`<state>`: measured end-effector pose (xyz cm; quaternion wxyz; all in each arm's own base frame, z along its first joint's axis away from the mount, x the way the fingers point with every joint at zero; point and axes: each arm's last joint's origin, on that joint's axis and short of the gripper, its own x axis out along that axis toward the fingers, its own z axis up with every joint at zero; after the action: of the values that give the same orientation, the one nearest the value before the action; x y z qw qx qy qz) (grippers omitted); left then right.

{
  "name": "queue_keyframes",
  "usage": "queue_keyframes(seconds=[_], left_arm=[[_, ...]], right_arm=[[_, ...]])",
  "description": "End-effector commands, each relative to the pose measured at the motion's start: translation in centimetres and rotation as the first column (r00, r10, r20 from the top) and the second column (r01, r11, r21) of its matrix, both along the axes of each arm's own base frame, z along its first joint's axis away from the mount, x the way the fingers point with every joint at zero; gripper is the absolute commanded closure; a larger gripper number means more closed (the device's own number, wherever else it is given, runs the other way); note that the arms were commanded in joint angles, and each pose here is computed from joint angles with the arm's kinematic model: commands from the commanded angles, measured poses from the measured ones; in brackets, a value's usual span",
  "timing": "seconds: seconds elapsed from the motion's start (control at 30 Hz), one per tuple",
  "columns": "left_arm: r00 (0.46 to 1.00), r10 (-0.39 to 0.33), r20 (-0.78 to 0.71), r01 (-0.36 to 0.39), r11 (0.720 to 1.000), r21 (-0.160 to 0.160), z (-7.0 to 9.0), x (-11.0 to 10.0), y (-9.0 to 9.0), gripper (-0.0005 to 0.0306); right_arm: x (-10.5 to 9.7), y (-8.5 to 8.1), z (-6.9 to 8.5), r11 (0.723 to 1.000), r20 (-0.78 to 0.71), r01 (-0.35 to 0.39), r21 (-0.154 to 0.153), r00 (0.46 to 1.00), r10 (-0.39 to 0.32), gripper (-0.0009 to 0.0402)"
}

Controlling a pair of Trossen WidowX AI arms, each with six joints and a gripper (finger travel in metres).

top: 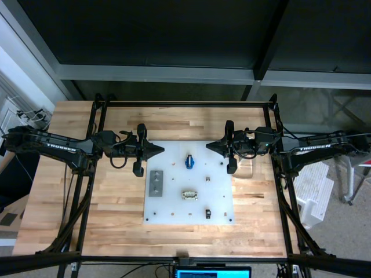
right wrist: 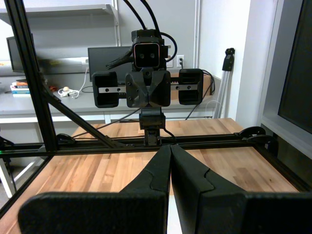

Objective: Pick the 16mm bar and install on taskboard

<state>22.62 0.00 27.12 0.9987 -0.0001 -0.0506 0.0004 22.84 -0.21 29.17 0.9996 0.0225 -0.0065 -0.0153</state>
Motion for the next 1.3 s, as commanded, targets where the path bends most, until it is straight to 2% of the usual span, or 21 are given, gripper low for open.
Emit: queue_keyframes(seconds=[0.03, 0.6, 0.7, 0.73, 0.87, 1.0, 1.3], left_arm=[[1.0, 0.0, 0.0, 0.0, 1.0, 0.0, 0.0, 0.0, 0.0, 0.03], [1.0, 0.0, 0.0, 0.0, 1.0, 0.0, 0.0, 0.0, 0.0, 0.03], [1.0, 0.0, 0.0, 0.0, 1.0, 0.0, 0.0, 0.0, 0.0, 0.03], [1.0, 0.0, 0.0, 0.0, 1.0, 0.0, 0.0, 0.0, 0.0, 0.03], [1.0, 0.0, 0.0, 0.0, 1.0, 0.0, 0.0, 0.0, 0.0, 0.03], [1.0, 0.0, 0.0, 0.0, 1.0, 0.0, 0.0, 0.0, 0.0, 0.03], [1.0, 0.0, 0.0, 0.0, 1.0, 0.0, 0.0, 0.0, 0.0, 0.03]], right_arm=[[0.0, 0.0, 0.0, 1.0, 0.0, 0.0, 0.0, 1.0, 0.0, 0.0393], [0.0, 0.0, 0.0, 1.0, 0.0, 0.0, 0.001, 1.0, 0.0, 0.0393], [0.0, 0.0, -0.1, 1.0, -0.008, -0.001, 0.011, 1.0, 0.001, 0.0393], [0.0, 0.0, -0.1, 1.0, -0.017, -0.003, 0.025, 1.0, 0.003, 0.0393], [0.1, 0.0, 0.2, 1.0, -0.15, 0.001, 0.028, 0.989, 0.003, 0.0393], [-0.2, 0.0, 0.9, 1.0, -0.329, 0.008, 0.027, 0.944, 0.001, 0.0393], [-2.4, 0.0, 2.3, 1.0, -0.654, 0.005, 0.005, 0.757, 0.0, 0.0393]])
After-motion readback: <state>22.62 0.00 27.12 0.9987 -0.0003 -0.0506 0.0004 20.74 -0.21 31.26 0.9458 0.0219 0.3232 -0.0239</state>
